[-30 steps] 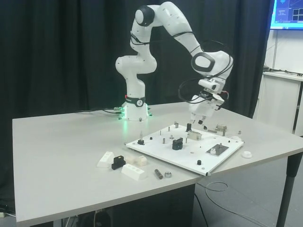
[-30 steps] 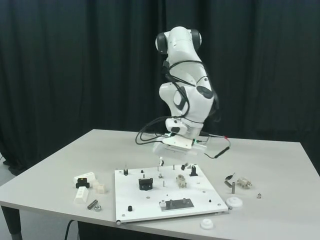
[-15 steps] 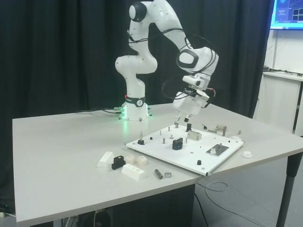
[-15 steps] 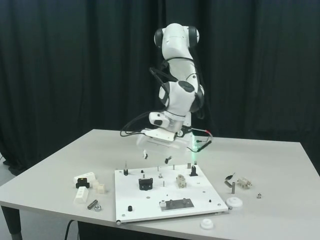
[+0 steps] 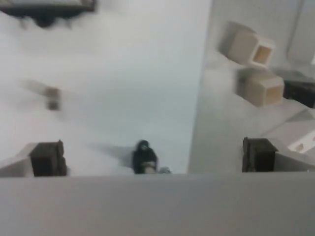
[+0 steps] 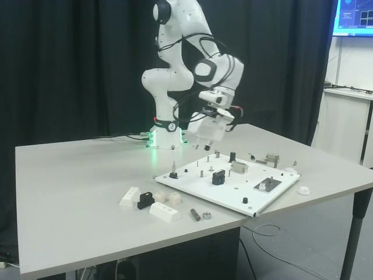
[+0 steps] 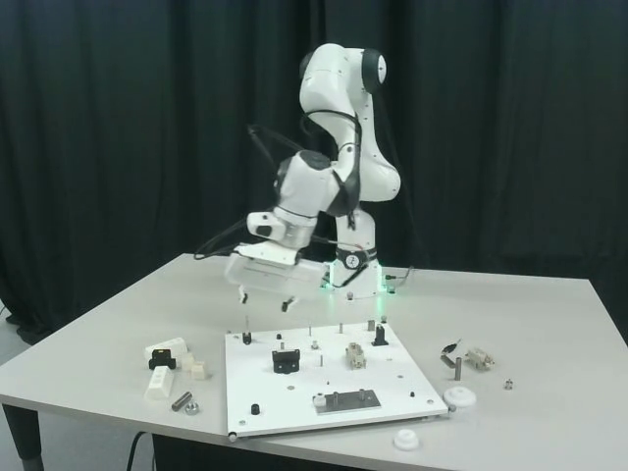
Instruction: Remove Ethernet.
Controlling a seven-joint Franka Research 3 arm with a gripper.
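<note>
Two fingertips stand wide apart on the gripper [image 6: 205,142], nothing between them; in the wrist view only a short black peg [image 5: 144,157] on the white board [image 6: 192,185] shows below the gap. Gripper hangs above the board's far-left corner in the second room view, well clear of the parts. Ethernet connector [image 7: 355,355]: best guess is the small light block plugged in near mid-board, right of centre in that view, but too small to be sure. It is well apart from the gripper. Judgement: the approach is not yet made. To do it well, bring the fingers over that block, line them up across its narrow sides, come straight down, close firmly, then pull up along the socket's axis without twisting. A latch, if there is one, may need pressing. In the way: thin upright pins [image 7: 322,359] just beside the connector, the black block [image 7: 286,361] to its left and a black post [image 7: 380,337] behind it. Any of these could snag an open finger. Off the board, at lower left of the first room view, lie white blocks [image 6: 164,211] and a bolt [image 6: 195,214]. A white disc [image 7: 459,396] sits at the board's right edge.
</note>
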